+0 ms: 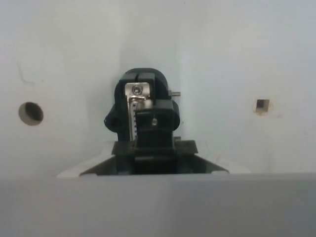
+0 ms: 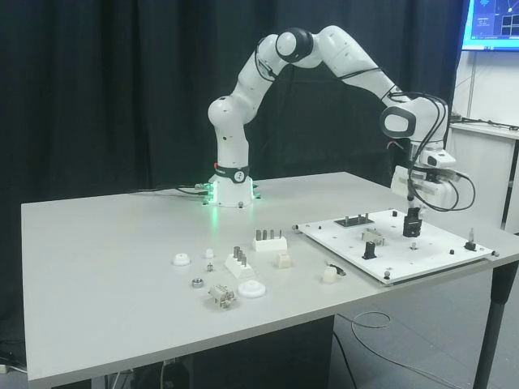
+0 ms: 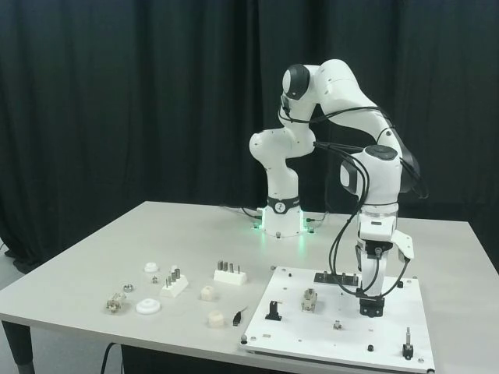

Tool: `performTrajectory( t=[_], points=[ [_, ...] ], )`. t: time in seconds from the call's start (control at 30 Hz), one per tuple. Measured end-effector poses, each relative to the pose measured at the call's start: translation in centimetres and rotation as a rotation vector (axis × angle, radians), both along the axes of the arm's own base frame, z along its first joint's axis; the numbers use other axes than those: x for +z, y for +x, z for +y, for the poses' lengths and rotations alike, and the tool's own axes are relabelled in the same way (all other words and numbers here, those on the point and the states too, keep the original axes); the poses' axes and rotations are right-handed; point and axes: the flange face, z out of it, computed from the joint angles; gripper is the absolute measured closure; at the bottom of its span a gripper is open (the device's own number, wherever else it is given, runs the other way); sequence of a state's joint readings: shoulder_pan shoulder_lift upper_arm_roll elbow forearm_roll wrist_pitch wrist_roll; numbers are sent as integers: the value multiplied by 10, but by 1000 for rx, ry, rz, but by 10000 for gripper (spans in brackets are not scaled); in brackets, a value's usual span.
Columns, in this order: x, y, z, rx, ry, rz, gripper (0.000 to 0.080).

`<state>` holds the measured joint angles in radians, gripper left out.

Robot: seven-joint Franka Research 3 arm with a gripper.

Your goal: Insert D-SUB.

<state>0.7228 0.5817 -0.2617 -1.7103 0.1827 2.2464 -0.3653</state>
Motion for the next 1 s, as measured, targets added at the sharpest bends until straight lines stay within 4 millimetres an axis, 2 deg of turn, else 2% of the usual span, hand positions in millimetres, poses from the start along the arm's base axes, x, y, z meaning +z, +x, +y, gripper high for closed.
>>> performTrajectory(
  t=[1.0],
  points=[
    [4,-1,2,-12,17,10,649]
  ],
)
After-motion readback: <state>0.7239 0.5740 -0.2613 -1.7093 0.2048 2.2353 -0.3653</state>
